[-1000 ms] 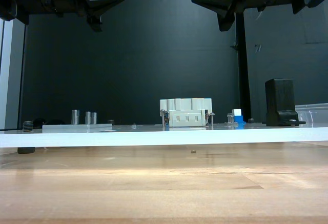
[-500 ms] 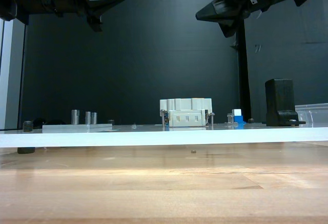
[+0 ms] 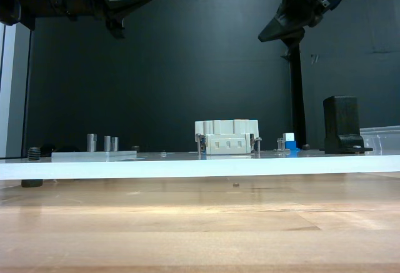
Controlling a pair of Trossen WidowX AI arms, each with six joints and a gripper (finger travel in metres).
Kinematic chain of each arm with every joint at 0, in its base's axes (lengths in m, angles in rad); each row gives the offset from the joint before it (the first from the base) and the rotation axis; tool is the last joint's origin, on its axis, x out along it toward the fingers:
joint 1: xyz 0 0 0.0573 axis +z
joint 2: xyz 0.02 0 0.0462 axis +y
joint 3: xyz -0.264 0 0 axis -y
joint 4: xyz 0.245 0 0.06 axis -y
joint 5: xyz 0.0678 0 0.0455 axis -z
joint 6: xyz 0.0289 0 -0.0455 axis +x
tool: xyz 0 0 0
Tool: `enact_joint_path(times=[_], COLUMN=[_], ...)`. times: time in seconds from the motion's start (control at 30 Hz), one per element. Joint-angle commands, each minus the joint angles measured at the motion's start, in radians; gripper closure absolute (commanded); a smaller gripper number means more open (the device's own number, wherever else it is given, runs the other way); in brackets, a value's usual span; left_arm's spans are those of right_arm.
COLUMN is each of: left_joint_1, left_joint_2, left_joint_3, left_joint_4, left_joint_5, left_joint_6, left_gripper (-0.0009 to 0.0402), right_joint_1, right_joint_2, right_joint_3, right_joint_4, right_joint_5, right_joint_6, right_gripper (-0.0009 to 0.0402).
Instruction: Pick the 16mm bar from the taskboard and place it in the container
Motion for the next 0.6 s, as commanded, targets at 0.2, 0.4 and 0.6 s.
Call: enact_joint_path(times=[0.2,0.4,0.6], left_joint_1=[0.0,0.0,0.0], left_joint_2=[0.0,0.0,0.0], left_joint_3=[0.0,0.0,0.0], left_joint_4=[0.0,0.0,0.0], left_joint_5=[0.0,0.0,0.0], left_joint_6=[0.0,0.0,0.0], left_gripper=[0.0393,0.0393,0.0393], right_joint_1=[0.0,0.0,0.0], right_joint_2=[0.0,0.002,0.013], right_joint_3=[0.006,0.032,0.092], right_joint_4=[-0.13,-0.242,-0.36], right_joint_5=[0.001,0.001,0.0], right_joint_6=[0.006,0.028,0.028], right_gripper=[0.0393,0.0393,0.0393])
